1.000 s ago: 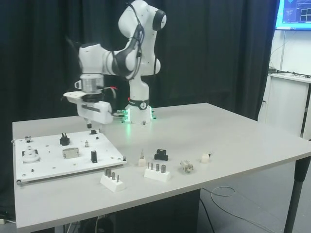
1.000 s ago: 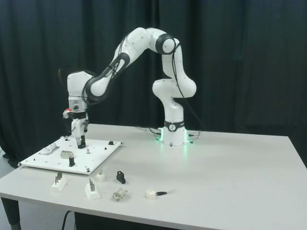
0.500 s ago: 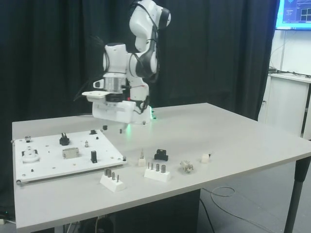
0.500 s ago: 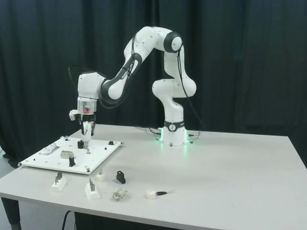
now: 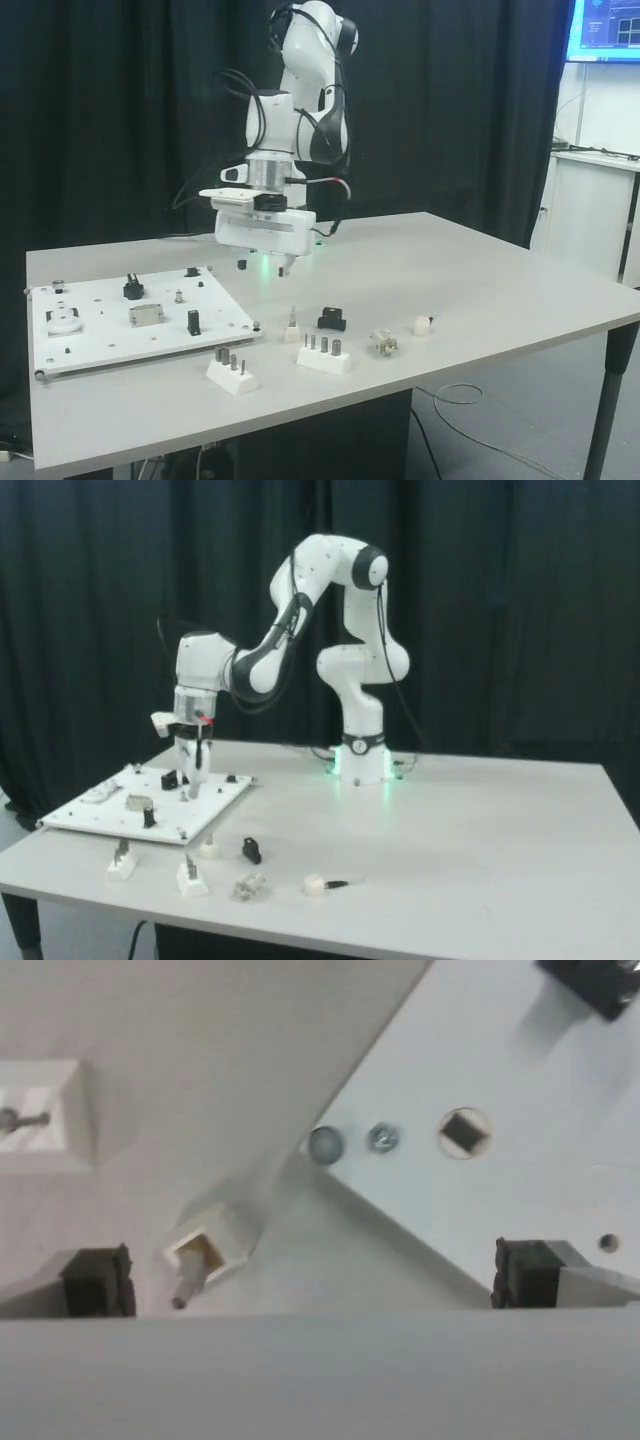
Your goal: Pick Ethernet.
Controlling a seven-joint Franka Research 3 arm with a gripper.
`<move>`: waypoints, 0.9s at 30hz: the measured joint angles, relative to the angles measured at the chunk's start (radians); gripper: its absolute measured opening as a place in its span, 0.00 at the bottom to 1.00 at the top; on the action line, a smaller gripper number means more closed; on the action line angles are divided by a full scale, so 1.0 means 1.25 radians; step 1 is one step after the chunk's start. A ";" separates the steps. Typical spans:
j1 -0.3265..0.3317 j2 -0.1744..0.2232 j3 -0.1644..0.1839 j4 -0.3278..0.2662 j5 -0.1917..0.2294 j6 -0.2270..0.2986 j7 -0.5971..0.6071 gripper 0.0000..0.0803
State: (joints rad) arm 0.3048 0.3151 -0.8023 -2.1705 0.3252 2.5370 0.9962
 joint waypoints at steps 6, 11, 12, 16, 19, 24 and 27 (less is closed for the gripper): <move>0.021 0.008 0.003 -0.001 -0.003 0.007 0.000 1.00; 0.030 0.013 0.009 -0.001 -0.004 0.007 0.000 1.00; 0.031 0.014 0.011 -0.001 -0.004 0.007 0.000 1.00; 0.033 0.016 0.021 -0.003 -0.004 0.007 0.006 1.00; 0.033 0.018 0.028 -0.006 -0.004 0.007 0.030 1.00; 0.033 0.025 0.040 -0.006 -0.004 0.012 0.054 1.00; 0.033 0.032 0.046 -0.006 -0.004 0.025 0.053 1.00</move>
